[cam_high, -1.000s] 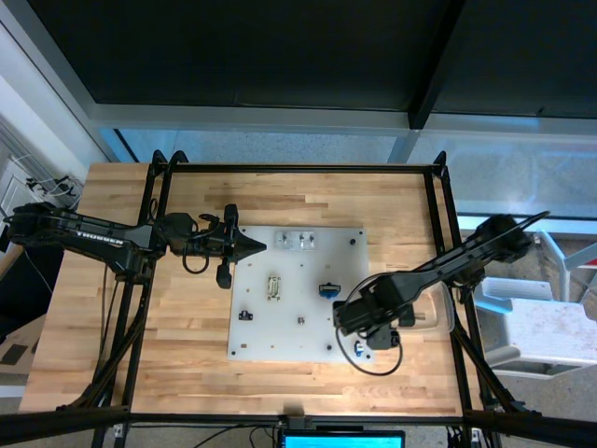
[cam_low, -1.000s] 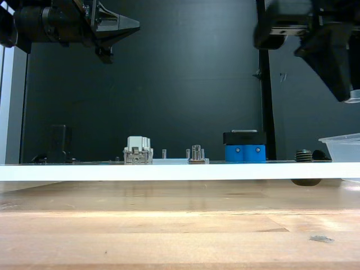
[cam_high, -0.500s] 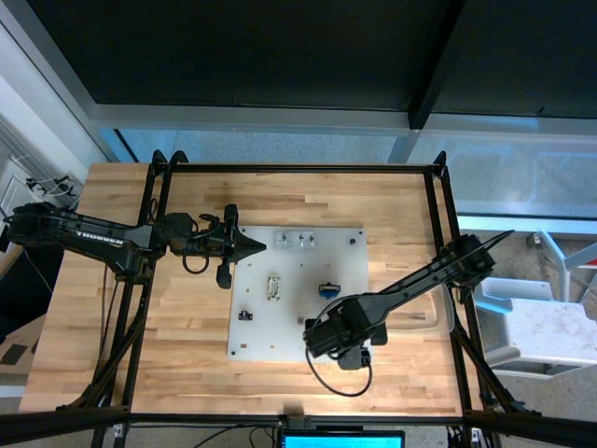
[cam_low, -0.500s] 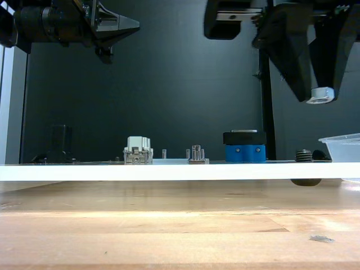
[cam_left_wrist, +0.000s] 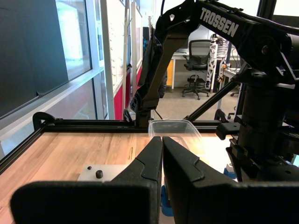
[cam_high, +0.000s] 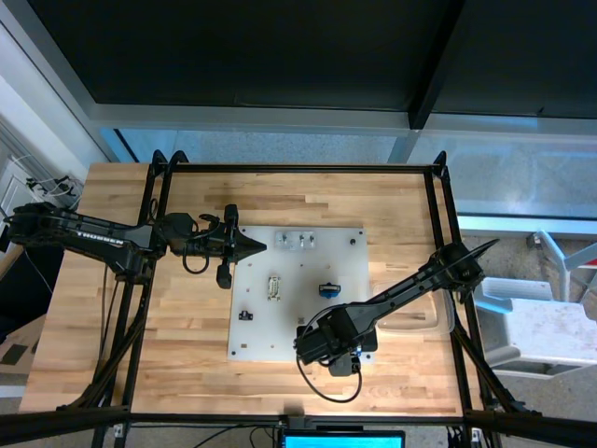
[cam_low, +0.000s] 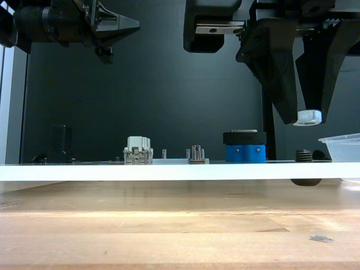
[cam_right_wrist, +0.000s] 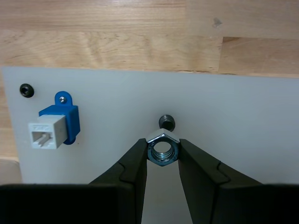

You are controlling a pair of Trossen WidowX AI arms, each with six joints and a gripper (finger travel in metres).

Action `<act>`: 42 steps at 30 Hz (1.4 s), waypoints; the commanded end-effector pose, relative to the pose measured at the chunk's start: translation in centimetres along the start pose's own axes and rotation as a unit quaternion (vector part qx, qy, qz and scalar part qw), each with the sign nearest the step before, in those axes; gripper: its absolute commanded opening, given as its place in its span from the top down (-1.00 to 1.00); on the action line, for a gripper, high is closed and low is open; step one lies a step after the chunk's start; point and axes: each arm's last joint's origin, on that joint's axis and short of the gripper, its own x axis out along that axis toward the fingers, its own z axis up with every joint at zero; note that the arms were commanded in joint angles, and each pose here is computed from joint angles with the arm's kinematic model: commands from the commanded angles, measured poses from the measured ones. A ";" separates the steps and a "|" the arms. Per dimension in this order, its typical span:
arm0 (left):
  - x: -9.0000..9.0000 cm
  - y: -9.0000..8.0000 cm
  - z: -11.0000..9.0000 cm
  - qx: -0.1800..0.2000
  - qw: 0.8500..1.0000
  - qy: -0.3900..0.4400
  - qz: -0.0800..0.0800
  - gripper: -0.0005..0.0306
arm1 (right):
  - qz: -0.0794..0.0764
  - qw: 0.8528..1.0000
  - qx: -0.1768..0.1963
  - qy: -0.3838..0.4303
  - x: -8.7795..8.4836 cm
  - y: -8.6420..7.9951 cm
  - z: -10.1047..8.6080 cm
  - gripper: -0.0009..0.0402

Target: Pick the M12 fastener and fasten on the M12 threads

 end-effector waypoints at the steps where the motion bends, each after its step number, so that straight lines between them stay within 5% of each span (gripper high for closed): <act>1: 0.0 0.0 0.0 0.000 1.000 0.000 0.000 0.97 | 0.004 1.000 0.000 0.002 0.5 -0.1 0.0 0.70; 42: 0.0 0.0 0.0 0.000 1.000 0.000 0.000 0.97 | 0.000 1.000 0.017 0.001 3.2 -0.6 0.1 0.70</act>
